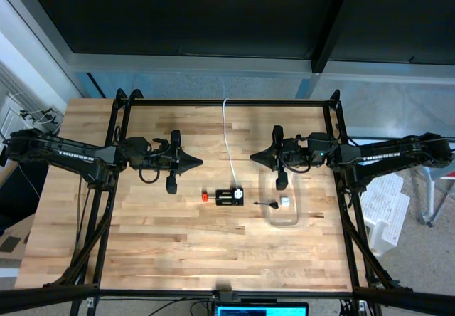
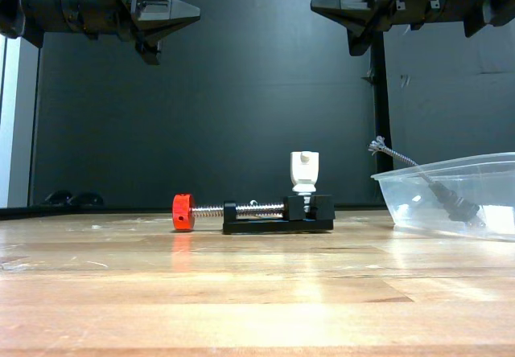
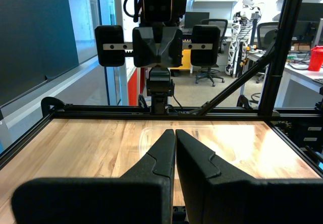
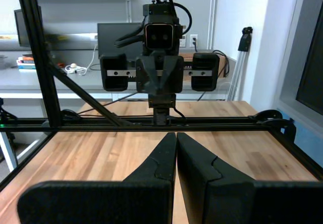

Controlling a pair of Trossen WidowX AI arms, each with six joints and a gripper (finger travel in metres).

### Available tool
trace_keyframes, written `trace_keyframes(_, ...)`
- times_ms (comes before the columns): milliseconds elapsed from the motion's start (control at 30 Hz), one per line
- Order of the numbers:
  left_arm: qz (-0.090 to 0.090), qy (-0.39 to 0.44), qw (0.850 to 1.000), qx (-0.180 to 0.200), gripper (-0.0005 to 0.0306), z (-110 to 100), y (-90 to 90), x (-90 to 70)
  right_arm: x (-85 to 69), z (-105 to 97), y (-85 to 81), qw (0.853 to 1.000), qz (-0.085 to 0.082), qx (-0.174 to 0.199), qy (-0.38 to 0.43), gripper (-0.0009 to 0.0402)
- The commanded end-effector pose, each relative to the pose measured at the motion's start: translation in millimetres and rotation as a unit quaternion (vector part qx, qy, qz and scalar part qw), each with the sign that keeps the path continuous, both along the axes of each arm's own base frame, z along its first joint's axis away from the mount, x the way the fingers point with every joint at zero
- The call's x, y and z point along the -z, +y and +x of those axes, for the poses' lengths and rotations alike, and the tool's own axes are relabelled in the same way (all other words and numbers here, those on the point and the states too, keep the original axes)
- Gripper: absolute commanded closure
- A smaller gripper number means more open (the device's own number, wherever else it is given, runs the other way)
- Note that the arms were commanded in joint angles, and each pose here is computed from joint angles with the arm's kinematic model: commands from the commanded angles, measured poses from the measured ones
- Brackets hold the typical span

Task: Remove the power plug from the receptacle and place in the container

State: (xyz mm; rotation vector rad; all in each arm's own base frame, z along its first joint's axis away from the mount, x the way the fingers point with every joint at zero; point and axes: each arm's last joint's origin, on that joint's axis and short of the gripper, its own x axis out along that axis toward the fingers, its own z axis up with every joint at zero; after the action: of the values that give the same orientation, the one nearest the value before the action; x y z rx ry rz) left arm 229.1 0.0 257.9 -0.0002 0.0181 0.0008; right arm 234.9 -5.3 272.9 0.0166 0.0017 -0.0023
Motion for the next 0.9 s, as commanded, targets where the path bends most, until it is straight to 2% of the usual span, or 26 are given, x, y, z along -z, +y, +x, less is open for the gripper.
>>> trace_keyframes(33,0.0,0.0,1.0,0.0,0.03,0.1,0.0,0.0,-0.2,0.0,0.4,1.0,0.001,0.001,0.0,0.0393)
trace_keyframes(900,0.0,0.0,1.0,0.0,0.03,0.1,0.0,0.0,0.5,0.0,1.2,1.0,-0.006,-0.001,-0.002,0.0393)
